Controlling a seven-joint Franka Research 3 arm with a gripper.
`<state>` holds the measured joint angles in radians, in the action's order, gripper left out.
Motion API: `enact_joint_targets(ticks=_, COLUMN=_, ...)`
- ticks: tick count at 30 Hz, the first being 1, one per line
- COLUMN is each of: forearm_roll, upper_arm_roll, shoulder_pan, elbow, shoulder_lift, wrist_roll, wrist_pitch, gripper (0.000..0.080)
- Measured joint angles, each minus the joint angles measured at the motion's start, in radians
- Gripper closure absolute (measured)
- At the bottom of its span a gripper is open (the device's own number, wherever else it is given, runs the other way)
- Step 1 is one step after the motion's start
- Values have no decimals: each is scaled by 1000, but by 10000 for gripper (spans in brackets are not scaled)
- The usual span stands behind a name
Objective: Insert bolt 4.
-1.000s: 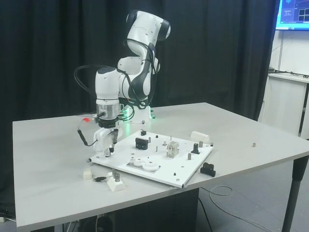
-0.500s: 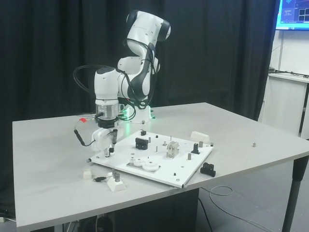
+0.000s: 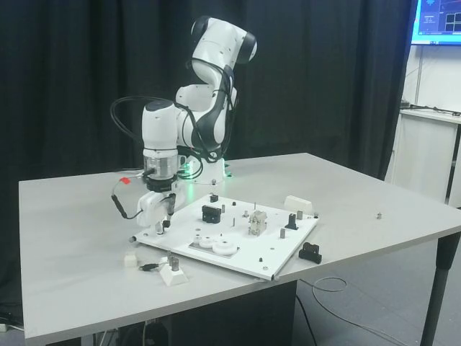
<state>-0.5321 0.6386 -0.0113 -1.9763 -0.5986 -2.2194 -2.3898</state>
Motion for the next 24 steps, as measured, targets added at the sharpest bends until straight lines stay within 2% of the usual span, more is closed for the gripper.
enact_joint_targets(ticks=1, forearm_roll=0, upper_arm_roll=4, shoulder_pan=3, elbow=1, shoulder_lift=-3, wrist_roll=0, wrist_pitch=0, gripper=581)
enact_joint_targets(ticks=2, forearm_roll=0, upper_arm_roll=8, shoulder_pan=6, elbow=3, shoulder_lift=-6, wrist_roll=0, wrist_pitch=0, gripper=499)
enact_joint_targets(ticks=8, forearm_roll=0, upper_arm_roll=30, shoulder_pan=19, elbow=18, shoulder_lift=-21, wrist_roll=-11, wrist_pitch=0, gripper=499)
enact_joint_targets(ticks=9, forearm_roll=0, upper_arm_roll=34, shoulder_pan=21, elbow=20, shoulder_lift=-23, wrist_roll=-16, wrist_pitch=0, gripper=203)
enact_joint_targets(ticks=13, forearm_roll=0, upper_arm_roll=46, shoulder_pan=25, elbow=29, shoulder_lift=-24, wrist_roll=-27, wrist_pitch=1, gripper=203)
enact_joint_targets(ticks=14, forearm_roll=0, upper_arm_roll=51, shoulder_pan=25, elbow=33, shoulder_lift=-24, wrist_roll=-29, wrist_pitch=3, gripper=44)
enact_joint_targets(ticks=22, forearm_roll=0, upper_arm_roll=90, shoulder_pan=36, elbow=72, shoulder_lift=-22, wrist_roll=-34, wrist_pitch=53, gripper=44)
enact_joint_targets(ticks=23, forearm_roll=0, upper_arm_roll=95, shoulder_pan=37, elbow=79, shoulder_lift=-22, wrist_roll=-34, wrist_pitch=63, gripper=5)
enact_joint_targets(ticks=24, forearm_roll=0, upper_arm_roll=100, shoulder_pan=39, elbow=86, shoulder_lift=-22, wrist_roll=-33, wrist_pitch=72, gripper=5)
